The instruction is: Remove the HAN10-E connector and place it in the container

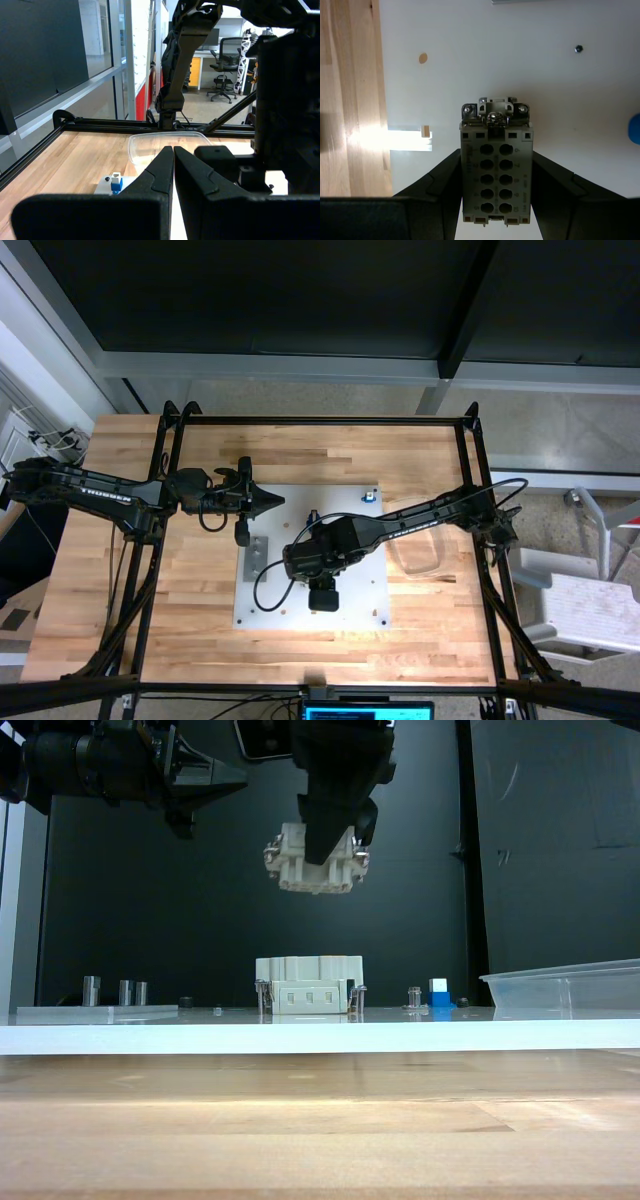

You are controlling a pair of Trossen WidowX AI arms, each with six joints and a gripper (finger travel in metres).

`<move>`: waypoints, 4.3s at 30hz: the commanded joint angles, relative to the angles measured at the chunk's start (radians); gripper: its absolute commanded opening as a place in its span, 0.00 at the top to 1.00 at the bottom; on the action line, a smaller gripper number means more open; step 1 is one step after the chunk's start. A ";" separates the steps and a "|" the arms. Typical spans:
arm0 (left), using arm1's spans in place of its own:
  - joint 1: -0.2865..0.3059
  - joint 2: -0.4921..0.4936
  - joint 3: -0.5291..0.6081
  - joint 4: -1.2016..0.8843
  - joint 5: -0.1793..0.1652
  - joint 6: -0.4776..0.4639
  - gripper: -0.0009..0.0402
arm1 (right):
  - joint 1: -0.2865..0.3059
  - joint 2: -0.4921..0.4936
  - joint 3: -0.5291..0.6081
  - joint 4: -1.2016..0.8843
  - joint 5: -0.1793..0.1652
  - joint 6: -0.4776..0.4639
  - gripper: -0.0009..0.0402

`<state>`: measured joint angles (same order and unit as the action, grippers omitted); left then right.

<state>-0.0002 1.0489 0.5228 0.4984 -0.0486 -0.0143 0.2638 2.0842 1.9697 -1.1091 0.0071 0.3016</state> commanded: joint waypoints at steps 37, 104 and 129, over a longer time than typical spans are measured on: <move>0.000 0.000 0.000 0.000 0.000 0.000 0.98 | -0.029 -0.628 -0.760 0.083 0.054 0.141 0.85; 0.000 0.000 0.000 0.000 0.000 0.000 0.98 | -0.051 -0.914 -1.362 0.338 0.054 0.321 0.75; 0.000 0.000 0.000 0.000 0.000 0.000 0.98 | -0.051 -0.914 -1.353 0.328 0.053 0.330 0.39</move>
<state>-0.0002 1.0489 0.5224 0.4984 -0.0486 -0.0139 0.2123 1.1706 0.6117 -0.7788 0.0605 0.6319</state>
